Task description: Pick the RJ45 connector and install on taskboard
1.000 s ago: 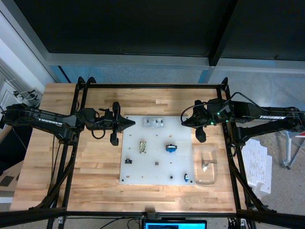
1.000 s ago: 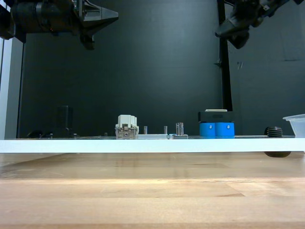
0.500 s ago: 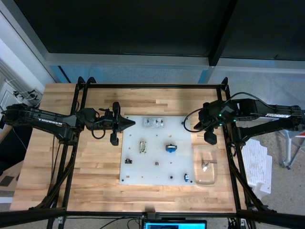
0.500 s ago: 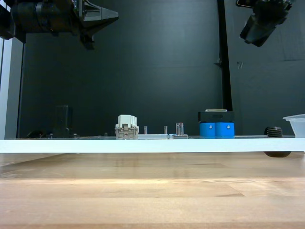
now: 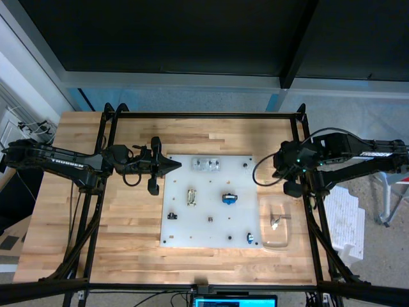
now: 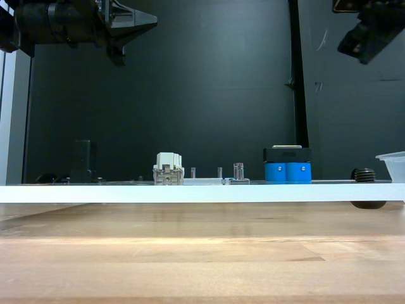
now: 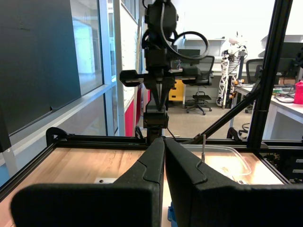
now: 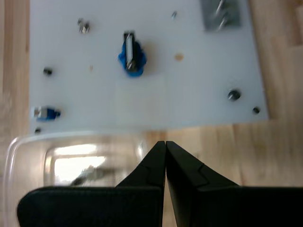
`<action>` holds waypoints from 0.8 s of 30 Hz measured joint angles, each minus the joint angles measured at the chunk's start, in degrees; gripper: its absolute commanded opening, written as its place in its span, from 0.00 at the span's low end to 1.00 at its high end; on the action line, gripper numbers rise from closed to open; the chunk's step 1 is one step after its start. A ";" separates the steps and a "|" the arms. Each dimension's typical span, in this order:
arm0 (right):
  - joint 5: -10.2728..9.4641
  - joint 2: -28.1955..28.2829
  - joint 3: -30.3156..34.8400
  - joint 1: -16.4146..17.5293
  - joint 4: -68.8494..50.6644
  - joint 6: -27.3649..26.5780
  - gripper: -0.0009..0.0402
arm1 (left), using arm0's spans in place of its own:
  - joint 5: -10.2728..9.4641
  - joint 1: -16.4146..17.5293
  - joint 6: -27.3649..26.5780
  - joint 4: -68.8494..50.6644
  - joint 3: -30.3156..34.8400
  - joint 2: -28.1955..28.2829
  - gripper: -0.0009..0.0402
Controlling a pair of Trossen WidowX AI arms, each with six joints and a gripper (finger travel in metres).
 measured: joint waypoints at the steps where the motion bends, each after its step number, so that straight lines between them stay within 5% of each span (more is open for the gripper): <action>1: 0.00 0.11 0.00 0.83 -0.81 0.72 0.02 | 0.00 0.00 0.00 0.00 0.00 0.00 0.02; 11: 0.04 0.79 -0.02 8.83 -6.69 7.23 0.02 | 0.00 0.00 0.00 0.00 -0.02 0.00 0.02; 17: 4.26 2.58 -0.04 14.64 -7.45 12.72 0.03 | 0.00 0.00 0.00 0.00 -0.02 0.00 0.02; 24: 4.24 4.39 -0.07 20.59 -7.56 16.44 0.13 | 0.00 0.00 0.00 0.00 0.00 0.00 0.02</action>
